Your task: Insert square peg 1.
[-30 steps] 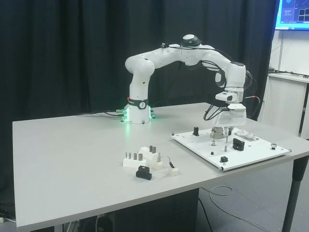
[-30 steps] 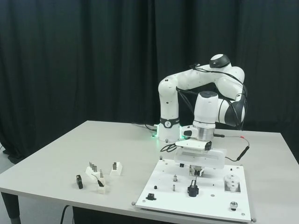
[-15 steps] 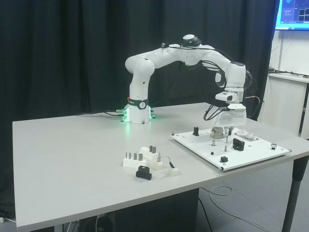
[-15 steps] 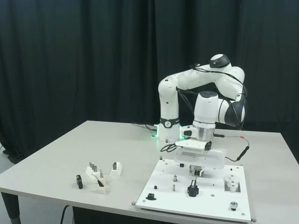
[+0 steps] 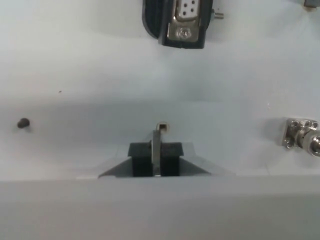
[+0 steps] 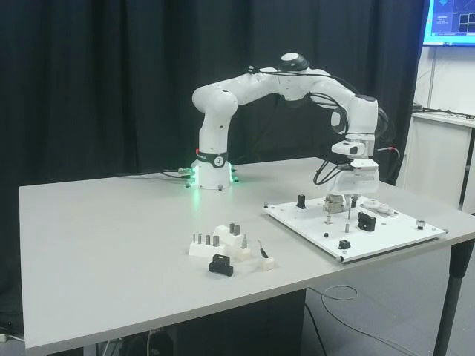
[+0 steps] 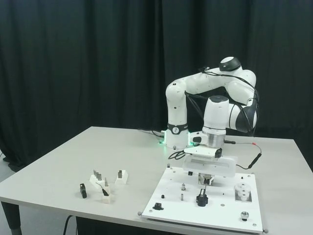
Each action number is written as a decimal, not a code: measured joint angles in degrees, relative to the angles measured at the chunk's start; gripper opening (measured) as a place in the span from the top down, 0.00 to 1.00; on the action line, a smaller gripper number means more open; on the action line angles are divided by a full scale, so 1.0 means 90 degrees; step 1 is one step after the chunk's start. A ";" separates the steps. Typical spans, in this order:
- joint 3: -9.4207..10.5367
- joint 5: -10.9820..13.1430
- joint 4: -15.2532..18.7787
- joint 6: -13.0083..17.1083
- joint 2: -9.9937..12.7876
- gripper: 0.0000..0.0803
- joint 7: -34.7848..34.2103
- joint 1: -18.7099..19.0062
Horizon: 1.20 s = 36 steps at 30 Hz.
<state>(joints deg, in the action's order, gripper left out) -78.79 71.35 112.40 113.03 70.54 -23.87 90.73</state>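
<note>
My gripper (image 5: 156, 165) is shut on a thin grey square peg (image 5: 157, 150), held upright between the black pads (image 5: 141, 161). The peg's lower end sits at a small square hole (image 5: 161, 126) in the white board (image 5: 100, 75). In the room views the gripper (image 7: 204, 181) (image 6: 346, 202) hangs low over the middle of the board (image 7: 171, 208) (image 6: 386, 236), with the peg (image 6: 347, 209) reaching down to its surface.
A black connector socket (image 5: 182, 22) and a metal fitting (image 5: 302, 140) are fixed on the board close to the peg, along with a small dark screw (image 5: 23, 123). White holders with further pegs (image 6: 223, 241) (image 7: 102, 181) stand on the grey table (image 6: 111, 230).
</note>
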 joint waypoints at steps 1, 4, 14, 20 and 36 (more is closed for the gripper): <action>0.0000 -0.0004 0.0000 0.0000 0.0000 0.96 0.0000 -0.0001; 0.0000 -0.0034 0.0009 0.0000 0.0000 0.96 0.0000 -0.0005; -0.0003 -0.0200 0.0034 0.0001 0.0000 0.96 0.0093 -0.0026; -0.0022 -0.0265 0.0035 -0.0004 0.0000 0.96 0.0097 -0.0022; -0.0059 -0.0265 0.0000 -0.0013 -0.0136 0.96 -0.0172 0.0013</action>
<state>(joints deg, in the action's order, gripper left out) -79.32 68.96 112.39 112.91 69.31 -25.42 90.85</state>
